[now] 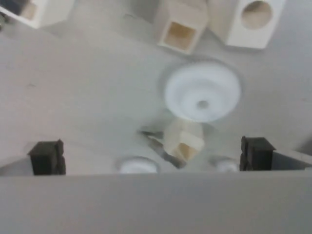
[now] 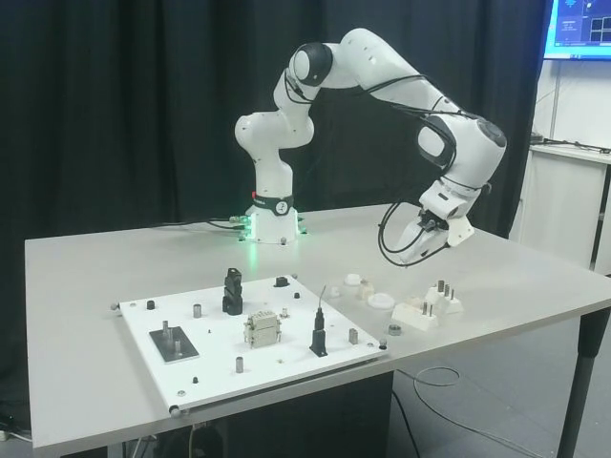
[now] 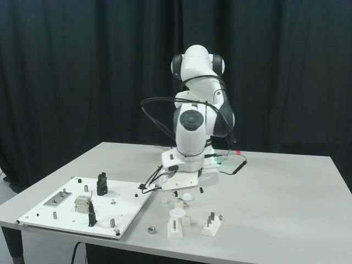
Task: Pick square peg 3.
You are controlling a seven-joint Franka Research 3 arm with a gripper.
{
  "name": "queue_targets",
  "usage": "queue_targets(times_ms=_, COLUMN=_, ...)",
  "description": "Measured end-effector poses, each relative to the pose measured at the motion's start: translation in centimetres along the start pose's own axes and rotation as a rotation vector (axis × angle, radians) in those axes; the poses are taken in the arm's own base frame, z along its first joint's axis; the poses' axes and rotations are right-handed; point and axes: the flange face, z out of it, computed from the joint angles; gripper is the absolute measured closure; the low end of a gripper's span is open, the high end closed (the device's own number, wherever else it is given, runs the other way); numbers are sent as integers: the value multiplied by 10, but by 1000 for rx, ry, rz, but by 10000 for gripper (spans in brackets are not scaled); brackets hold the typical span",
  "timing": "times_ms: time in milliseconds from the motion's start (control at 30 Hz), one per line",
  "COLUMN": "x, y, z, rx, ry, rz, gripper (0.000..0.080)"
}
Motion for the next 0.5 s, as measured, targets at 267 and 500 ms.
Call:
queue_targets(times_ms=267, x=-18, y=-18, z=4, rx=8, ry=35, rz=73, gripper=3)
queue_targets(times_ms=500, x=-31, y=-27, z=6, rx=30, ry=67, rz=127, gripper=3)
